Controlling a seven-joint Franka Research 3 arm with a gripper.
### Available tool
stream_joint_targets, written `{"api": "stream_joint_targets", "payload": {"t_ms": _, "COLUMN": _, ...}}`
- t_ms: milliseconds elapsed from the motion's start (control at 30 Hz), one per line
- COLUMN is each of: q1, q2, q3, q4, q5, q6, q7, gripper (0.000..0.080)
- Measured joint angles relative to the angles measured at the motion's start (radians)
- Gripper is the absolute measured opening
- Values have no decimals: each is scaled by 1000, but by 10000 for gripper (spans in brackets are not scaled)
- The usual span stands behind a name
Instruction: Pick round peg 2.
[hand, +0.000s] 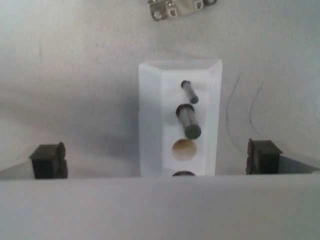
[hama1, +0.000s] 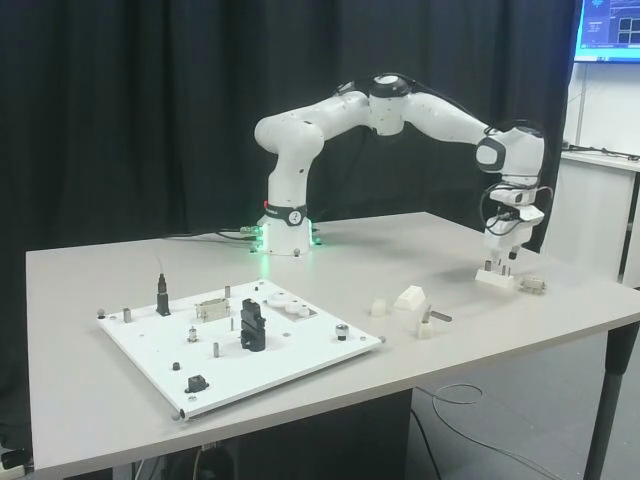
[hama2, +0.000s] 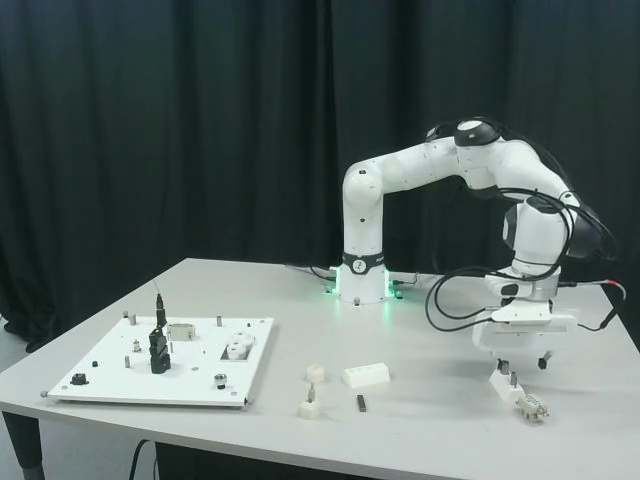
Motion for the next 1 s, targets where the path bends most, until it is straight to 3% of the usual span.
{"api": "stream_joint_targets", "payload": {"t_ms": 333, "q1": -22, "q2": -1, "q3": 24, "q4": 0, "q5": 9, "q6": 35, "q7": -26, "gripper": 800}}
{"api": "stream_joint_targets", "payload": {"t_ms": 900, "q1": -42, "q2": -1, "q3": 36, "q4": 0, "q5": 19, "q6": 45, "q7": -41, "gripper": 800}}
{"api": "stream_joint_targets", "payload": {"t_ms": 933, "q1": -42, "q2": -1, "q3": 36, "q4": 0, "q5": 19, "q6": 46, "q7": -41, "gripper": 708}}
{"api": "stream_joint_targets", "payload": {"t_ms": 1000, "q1": -43, "q2": -1, "q3": 36, "q4": 0, "q5": 19, "q6": 46, "q7": -41, "gripper": 708}}
